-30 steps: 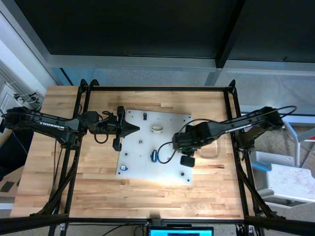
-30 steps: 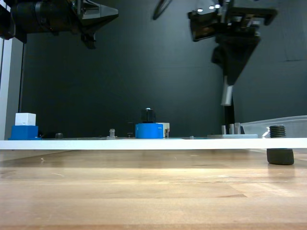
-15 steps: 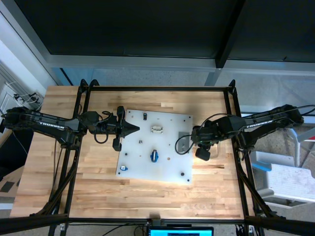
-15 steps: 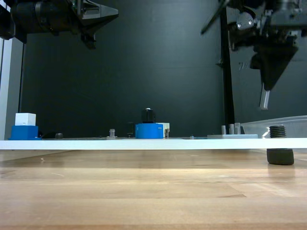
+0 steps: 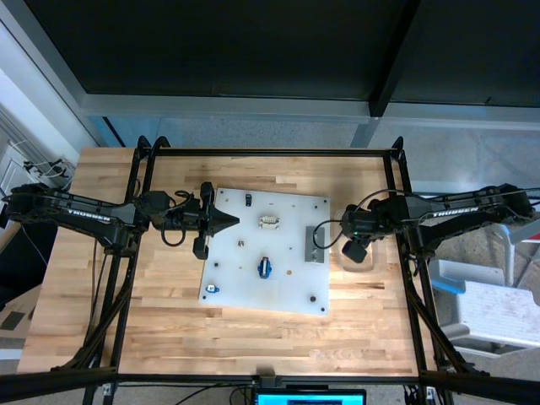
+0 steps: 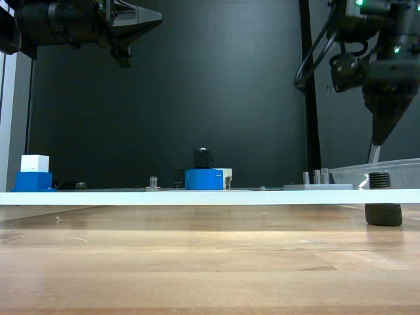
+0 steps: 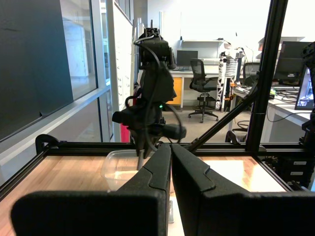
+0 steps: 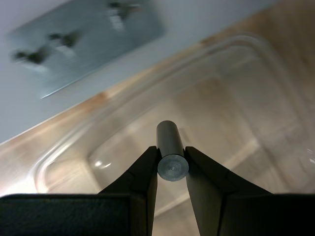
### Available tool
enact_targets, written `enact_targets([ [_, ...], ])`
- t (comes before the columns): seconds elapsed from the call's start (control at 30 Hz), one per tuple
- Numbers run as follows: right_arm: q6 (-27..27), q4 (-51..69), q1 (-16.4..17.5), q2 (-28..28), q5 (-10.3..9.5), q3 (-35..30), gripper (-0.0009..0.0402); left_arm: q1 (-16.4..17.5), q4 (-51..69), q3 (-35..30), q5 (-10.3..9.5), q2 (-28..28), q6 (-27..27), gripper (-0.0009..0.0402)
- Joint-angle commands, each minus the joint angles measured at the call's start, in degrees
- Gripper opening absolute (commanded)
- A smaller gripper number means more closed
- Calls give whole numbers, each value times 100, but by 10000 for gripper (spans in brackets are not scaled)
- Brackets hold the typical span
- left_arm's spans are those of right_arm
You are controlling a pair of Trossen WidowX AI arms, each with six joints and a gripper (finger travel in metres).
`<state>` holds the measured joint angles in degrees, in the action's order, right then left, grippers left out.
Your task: Pick the 16mm cylinder and place it in the container
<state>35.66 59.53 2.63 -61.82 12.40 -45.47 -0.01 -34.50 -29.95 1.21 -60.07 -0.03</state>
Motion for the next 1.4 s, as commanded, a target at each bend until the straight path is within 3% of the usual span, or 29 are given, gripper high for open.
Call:
enact_targets([
  [0.03,157,-192,-116,-4,155,166,27,0,0,0,2,-2,-2,0],
  [0.5,492,-1266,-125,-68,184,935,27,2,0,0,2,-2,0,0],
  [0.63,715,-1311,-118,-68,509,1071,27,2,2,0,2,-2,0,0],
  [0.7,758,-1314,-114,-68,560,1097,27,0,0,0,2,-2,0,0],
  [1.03,737,-1360,-96,-68,492,1097,30,2,0,0,2,-2,0,0],
  [1.4,741,-1357,-72,-68,446,1086,124,0,0,0,2,-2,0,0],
])
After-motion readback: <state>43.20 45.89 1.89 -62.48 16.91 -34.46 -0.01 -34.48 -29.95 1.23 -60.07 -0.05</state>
